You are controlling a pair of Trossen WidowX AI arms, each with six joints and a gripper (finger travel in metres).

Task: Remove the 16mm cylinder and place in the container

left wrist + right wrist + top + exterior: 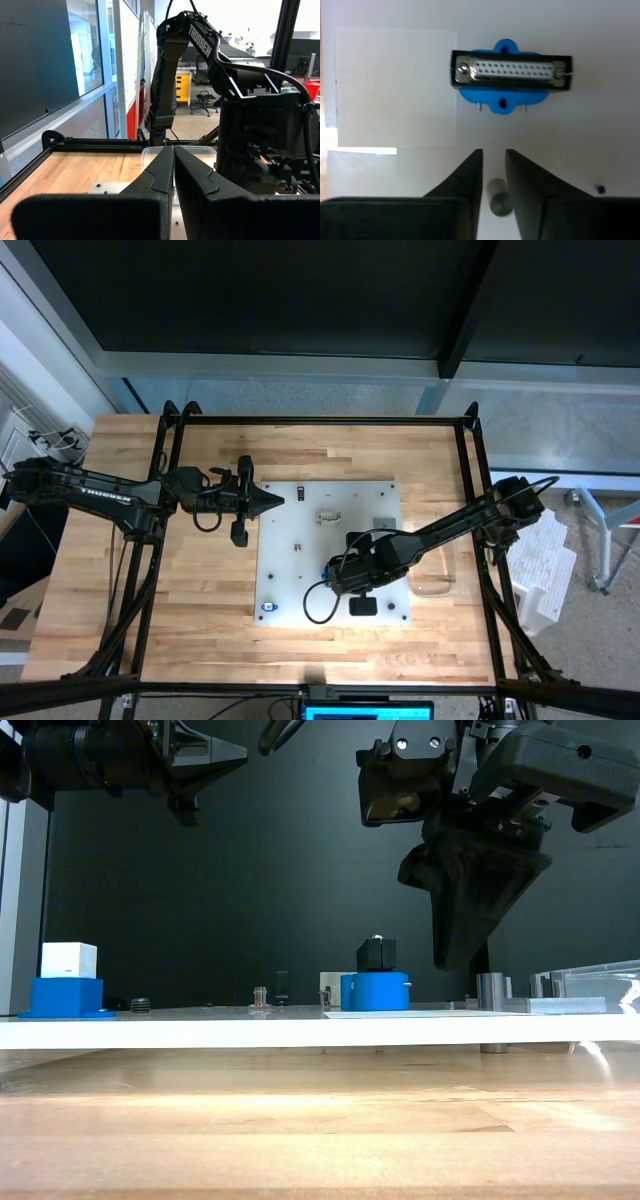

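Your right gripper (494, 152), narrowly parted, hangs above the cylinder (498, 198) on the board (285, 585); left gripper (173, 148), closed, hovers at the board's left edge.

TROSSEN stood in white capitals on the left arm (100, 495) — out at nine o'clock from the left gripper (272, 500) in the high view. From the left wrist, TROSSEN again — along the right arm (200, 40), whose right gripper (494, 156) hung toward five o'clock over the white board (300, 570).
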